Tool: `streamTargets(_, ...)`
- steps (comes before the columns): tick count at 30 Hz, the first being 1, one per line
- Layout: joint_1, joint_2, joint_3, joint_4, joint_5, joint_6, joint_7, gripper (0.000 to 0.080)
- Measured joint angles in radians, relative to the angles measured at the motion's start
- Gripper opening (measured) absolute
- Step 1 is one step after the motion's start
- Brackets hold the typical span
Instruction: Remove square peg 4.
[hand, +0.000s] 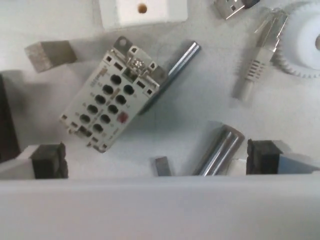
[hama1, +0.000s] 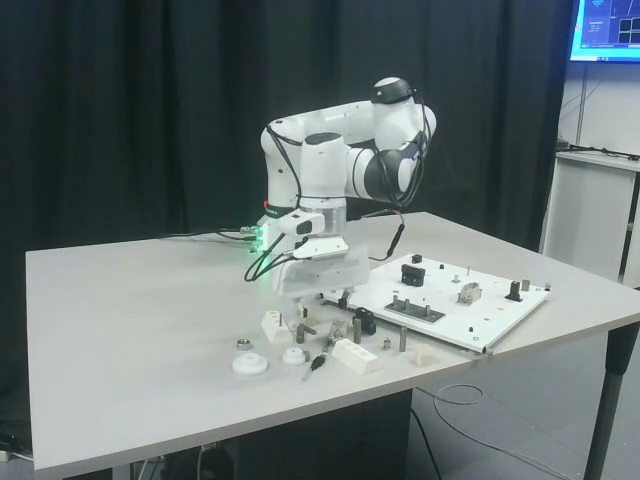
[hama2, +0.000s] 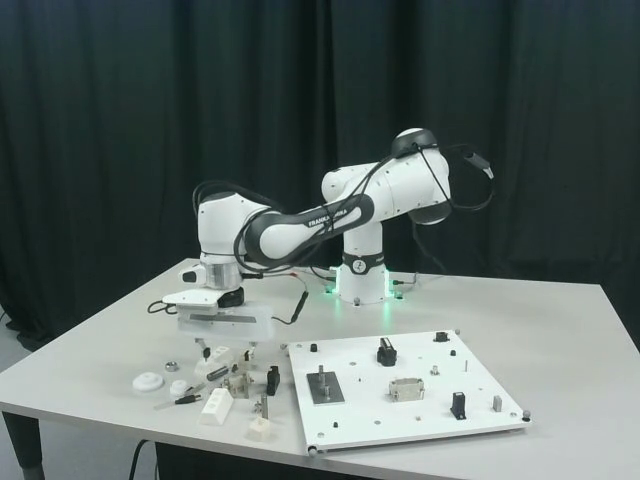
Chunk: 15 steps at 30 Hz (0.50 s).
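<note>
The claw (hand: 155, 159) hangs open above the table (hama1: 130, 300), its black fingertips (hand: 48, 160) wide apart and holding nothing. Below it, between the fingers, lies a small grey square peg (hand: 162, 166); I cannot tell whether this is number 4. Just beside the peg lies a metal rod (hand: 219, 152). A little further off, a white connector (hand: 111, 102) with rows of dark holes rests tilted. Beyond it lie a grey bar (hand: 50, 54), a plug (hand: 257, 60) and a white gear (hand: 307, 42). The white board (hama2: 400, 415) lies well apart.
</note>
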Motion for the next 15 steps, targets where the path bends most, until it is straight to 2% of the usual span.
streamTargets(8, 0.013, -0.001, -0.041, 0.0, -0.021, -0.047, 0.011, 0.0799)
streamTargets(15, 0.025, -0.003, -0.065, 0.0, -0.041, -0.06, 0.016, 0.08)
